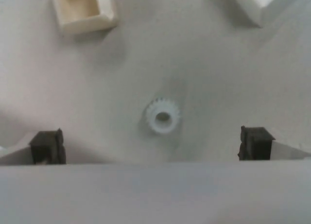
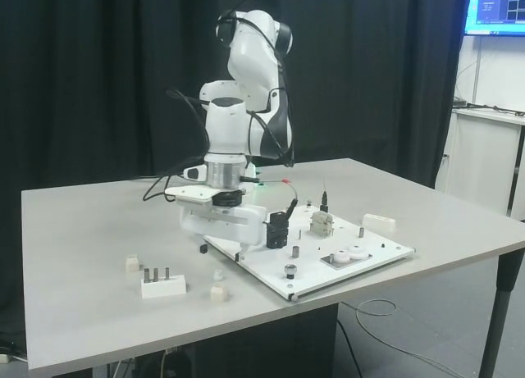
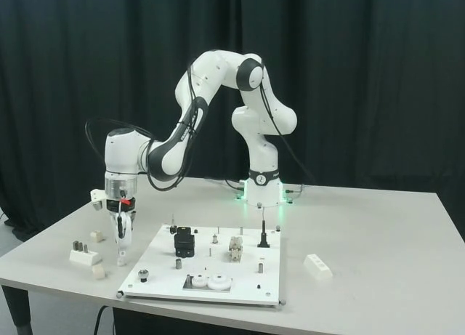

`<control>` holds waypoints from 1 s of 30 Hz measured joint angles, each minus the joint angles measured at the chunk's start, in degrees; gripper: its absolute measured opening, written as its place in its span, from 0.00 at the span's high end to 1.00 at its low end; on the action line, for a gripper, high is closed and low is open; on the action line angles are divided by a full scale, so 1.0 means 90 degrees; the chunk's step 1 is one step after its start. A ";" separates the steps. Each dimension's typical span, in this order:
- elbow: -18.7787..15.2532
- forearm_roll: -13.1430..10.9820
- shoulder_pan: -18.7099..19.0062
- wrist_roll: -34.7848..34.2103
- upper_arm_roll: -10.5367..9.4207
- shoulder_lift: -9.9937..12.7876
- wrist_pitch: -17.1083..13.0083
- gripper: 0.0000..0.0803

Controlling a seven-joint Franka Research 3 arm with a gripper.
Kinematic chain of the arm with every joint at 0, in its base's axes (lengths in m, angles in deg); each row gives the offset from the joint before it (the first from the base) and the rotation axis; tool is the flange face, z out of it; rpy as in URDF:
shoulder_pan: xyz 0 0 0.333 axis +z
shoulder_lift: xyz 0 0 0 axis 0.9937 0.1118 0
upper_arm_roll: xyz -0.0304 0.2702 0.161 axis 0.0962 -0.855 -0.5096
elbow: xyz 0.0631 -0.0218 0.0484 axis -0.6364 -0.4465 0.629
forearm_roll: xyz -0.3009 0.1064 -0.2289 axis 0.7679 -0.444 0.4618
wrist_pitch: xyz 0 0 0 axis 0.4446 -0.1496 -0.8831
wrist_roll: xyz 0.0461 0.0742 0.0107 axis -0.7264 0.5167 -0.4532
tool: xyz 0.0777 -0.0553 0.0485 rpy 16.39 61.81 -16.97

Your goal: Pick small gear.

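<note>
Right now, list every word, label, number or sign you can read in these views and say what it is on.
None can be read.
Screen at the first room view's upper corner: lines of text, too small to read.
Small gear, gripper, white board: no markings visible.

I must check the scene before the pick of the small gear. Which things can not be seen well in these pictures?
- Small gear: clear in the wrist view, but in the first room view too small to tell from the other small white parts on the table.
- Gripper: in the second room view too small to show how the fingers stand.
- White block: cut off by the wrist picture's edge.
</note>
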 joint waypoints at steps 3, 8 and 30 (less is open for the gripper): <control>-0.0004 -0.0010 -0.0046 0.0040 0.0000 0.0033 -0.0065 0.00; -0.0004 -0.0072 -0.0106 0.0132 0.0000 0.0102 -0.0117 0.00; 0.0034 -0.0296 -0.0130 0.0600 -0.0042 0.0384 -0.0160 0.00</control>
